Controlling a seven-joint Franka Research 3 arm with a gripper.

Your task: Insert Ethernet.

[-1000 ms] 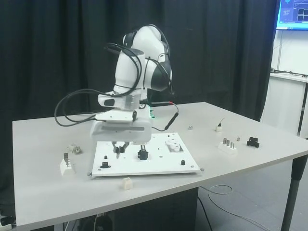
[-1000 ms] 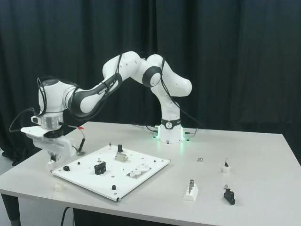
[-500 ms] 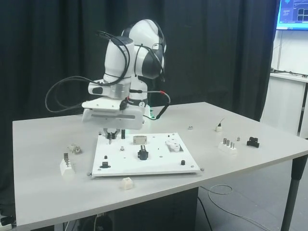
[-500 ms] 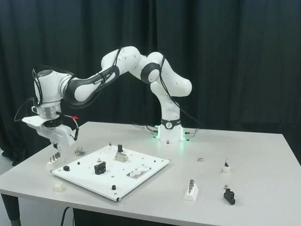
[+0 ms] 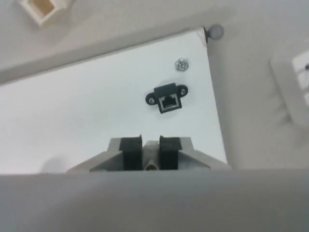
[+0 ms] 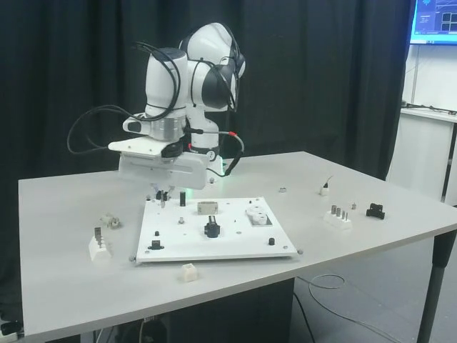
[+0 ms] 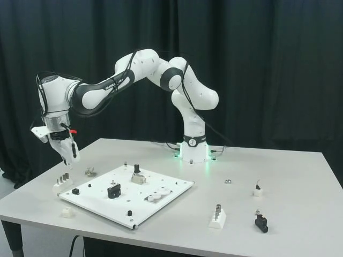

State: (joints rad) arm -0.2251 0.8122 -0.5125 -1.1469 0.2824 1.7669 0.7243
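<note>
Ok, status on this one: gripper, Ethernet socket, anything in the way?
Gripper above the white board, fingers close together, something small between them. Black Ethernet socket on the board, nothing plugged in. Nothing between gripper and socket.

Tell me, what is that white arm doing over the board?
The white robot arm hangs over one corner of the white board on the grey table, above a small black Ethernet socket fixed to the board. Its pincer sits above the board, its fingers close together with something small between them; whether that is the plug cannot be told. Nothing is in the socket yet. Other small parts lie around the table.
</note>
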